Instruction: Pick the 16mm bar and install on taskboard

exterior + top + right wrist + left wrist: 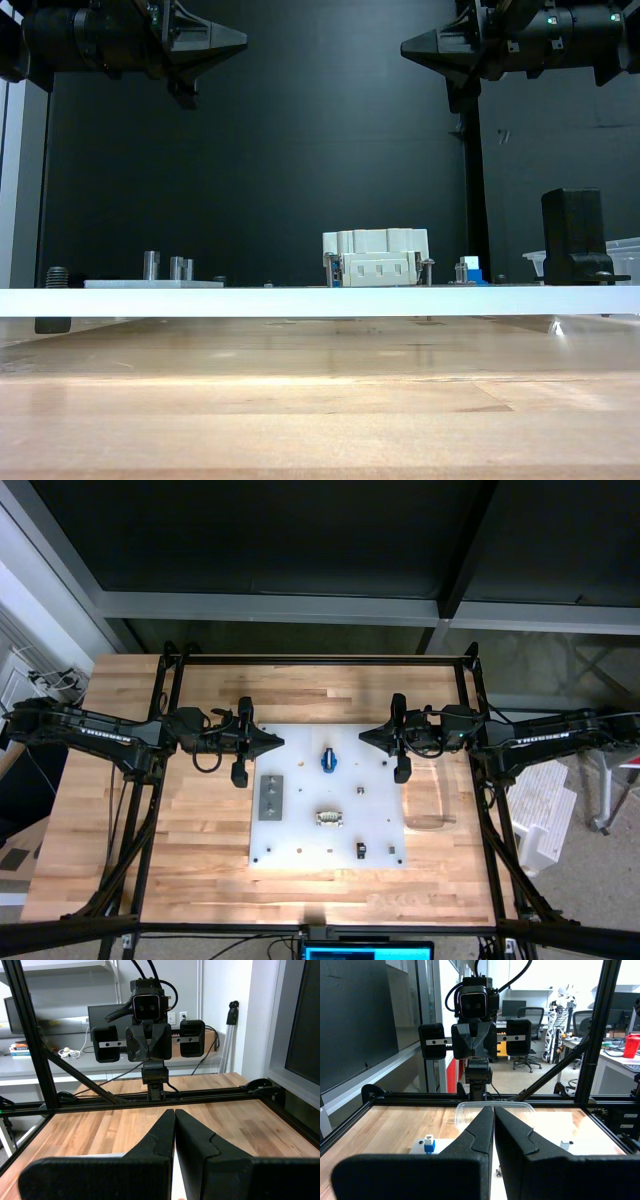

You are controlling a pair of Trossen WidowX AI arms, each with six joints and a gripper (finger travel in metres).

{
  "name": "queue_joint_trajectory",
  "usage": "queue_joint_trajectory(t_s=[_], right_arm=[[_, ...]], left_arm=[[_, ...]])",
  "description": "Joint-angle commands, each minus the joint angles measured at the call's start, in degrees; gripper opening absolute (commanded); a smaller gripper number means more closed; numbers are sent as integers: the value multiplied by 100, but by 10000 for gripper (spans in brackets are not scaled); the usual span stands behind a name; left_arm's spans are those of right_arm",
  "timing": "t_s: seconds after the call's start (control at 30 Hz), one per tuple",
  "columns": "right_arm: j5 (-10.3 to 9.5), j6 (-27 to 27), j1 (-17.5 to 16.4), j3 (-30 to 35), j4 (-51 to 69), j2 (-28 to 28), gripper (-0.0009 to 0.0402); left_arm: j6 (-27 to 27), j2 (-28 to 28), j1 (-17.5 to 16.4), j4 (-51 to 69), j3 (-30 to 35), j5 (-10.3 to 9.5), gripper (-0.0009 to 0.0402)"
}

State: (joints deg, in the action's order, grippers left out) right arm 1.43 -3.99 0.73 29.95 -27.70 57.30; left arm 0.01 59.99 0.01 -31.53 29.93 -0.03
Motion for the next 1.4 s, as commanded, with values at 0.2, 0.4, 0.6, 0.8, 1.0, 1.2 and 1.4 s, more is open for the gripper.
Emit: queue_joint_trajectory(t_s=[0.2,0.4,0.6,0.8,1.0,1.2,1.4], right_arm=[[0,-7,0,9,4,7,0],[0,-7,0,9,11,7,0],[0,-7,0,9,70,7,0],[0,-7,0,9,125,7,0],[0,-7,0,9,125,7,0],[0,-7,0,9,125,7,0],[0,-7,-2,9,125,7,0]], left_arm=[[0,0,-2,0,2,0,0],[0,0,0,0,2,0,0],[0,2,0,0,2,0,0],[0,2,-2,0,2,0,0],[0,2,0,0,2,0,0],[0,2,0,-2,2,0,0],[0,2,-2,0,2,0,0]])
